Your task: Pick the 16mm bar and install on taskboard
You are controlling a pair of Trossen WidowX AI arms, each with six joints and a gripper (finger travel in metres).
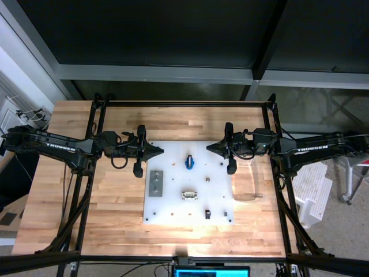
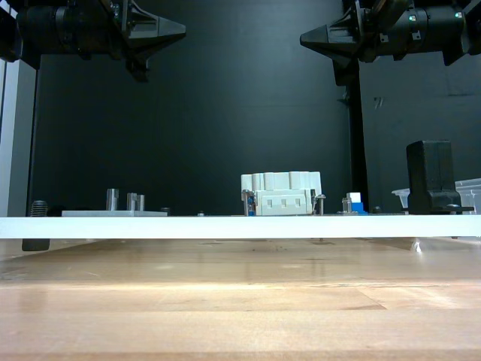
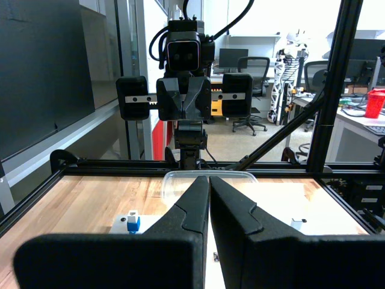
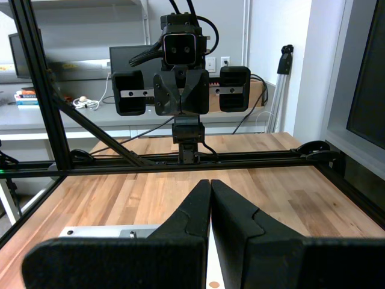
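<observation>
The 16mm bar, a tiny short grey metal peg, is too small to pick out for certain. A few short grey pegs (image 2: 113, 199) stand on the grey rectangular metal block (image 1: 156, 183) near the left edge of the taskboard (image 1: 173, 173), a large white square plastic plate. Whether one of them is the bar I cannot tell. As solid metal it should be stiff, light and smooth, so it is likely to slip or roll. It is probably best pinched across its shank near the upper end, leaving the lower end free for its hole.

The left claw (image 1: 157, 151) hangs high above the board's far left corner, fingers pressed together on nothing. The right claw (image 1: 211, 147) hovers over the board's far edge, right of the small blue knob (image 1: 189, 162), likewise closed and empty.

The board lies mid-way across a pale wooden plank surface (image 1: 104, 190) boxed in by a black metal frame (image 1: 184, 104). A clear plastic tray (image 1: 253, 197) sits against the board's right edge. Around it is a workshop-office with desks, swivel chairs and monitors
</observation>
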